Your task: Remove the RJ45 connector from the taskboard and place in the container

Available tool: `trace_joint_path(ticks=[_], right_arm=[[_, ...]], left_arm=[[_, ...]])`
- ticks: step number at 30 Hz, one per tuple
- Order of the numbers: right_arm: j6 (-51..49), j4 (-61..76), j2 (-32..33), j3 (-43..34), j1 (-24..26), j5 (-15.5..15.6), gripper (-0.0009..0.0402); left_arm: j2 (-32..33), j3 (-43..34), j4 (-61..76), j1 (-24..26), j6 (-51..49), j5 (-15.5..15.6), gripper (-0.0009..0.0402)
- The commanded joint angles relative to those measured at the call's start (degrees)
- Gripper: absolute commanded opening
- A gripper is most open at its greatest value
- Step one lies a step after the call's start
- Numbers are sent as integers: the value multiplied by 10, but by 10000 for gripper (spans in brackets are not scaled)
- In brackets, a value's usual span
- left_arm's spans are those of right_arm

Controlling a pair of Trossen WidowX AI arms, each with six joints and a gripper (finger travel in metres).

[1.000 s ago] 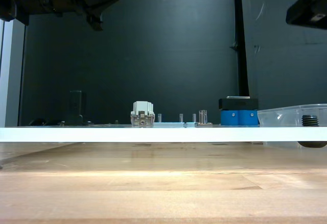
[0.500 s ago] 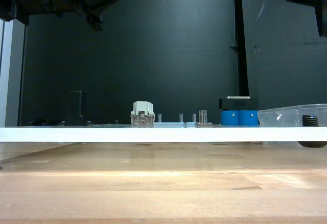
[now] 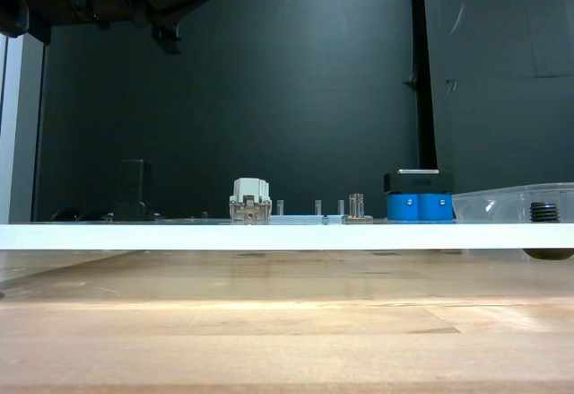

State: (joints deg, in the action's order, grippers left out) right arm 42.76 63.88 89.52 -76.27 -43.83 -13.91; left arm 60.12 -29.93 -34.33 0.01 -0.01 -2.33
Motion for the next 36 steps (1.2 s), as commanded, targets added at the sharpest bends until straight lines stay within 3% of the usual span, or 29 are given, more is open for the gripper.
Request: trace_joint_path(ticks=[1, 15, 24, 28, 36], right_arm=[[-4, -17, 0, 13, 0, 0, 274], [-13, -167, 10, 124, 1, 2, 275], [-16, -194, 29, 139, 1, -1, 273], [-17, -197, 28, 143, 1, 0, 248], [-23, -198, 26, 144, 1, 0, 162]], left_arm=[[0, 0, 0, 0, 0, 0, 0], [0, 0, 0, 0, 0, 0, 0], [0, 0, 0, 0, 0, 0, 0], [0, 0, 0, 0, 0, 0, 0], [0, 0, 0, 0, 0, 0, 0]])
